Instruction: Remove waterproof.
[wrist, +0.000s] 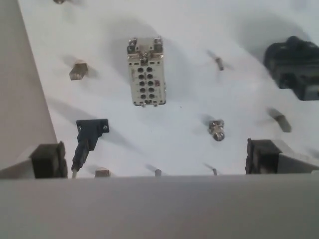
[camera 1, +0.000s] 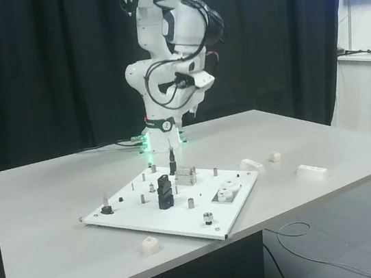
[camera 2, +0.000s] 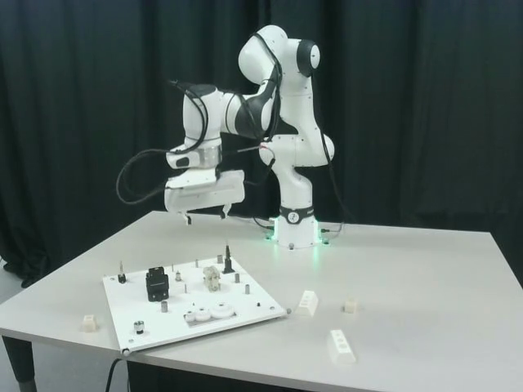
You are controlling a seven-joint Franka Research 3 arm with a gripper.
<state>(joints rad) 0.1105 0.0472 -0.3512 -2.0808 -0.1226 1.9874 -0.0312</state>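
Note:
A white board (wrist: 189,99) carries several connectors. The small round metal connector (wrist: 216,129) stands on it, with nothing touching it. My gripper (wrist: 154,159) hovers high over the board and is open, its two black fingertips (wrist: 48,160) wide apart with nothing between them. In the second room view the gripper (camera 2: 206,216) hangs well above the back part of the board (camera 2: 245,314). Under it are a grey-white multi-pin connector (wrist: 145,74) and a black plug with a cable (wrist: 88,137).
A large black connector block (wrist: 294,67) sits on the board, along with several small pegs. Loose white blocks (camera 2: 306,302) (camera 2: 341,345) (camera 2: 88,322) lie on the grey table (camera 2: 425,278) around the board. The arm's base (camera 2: 294,229) stands behind the board.

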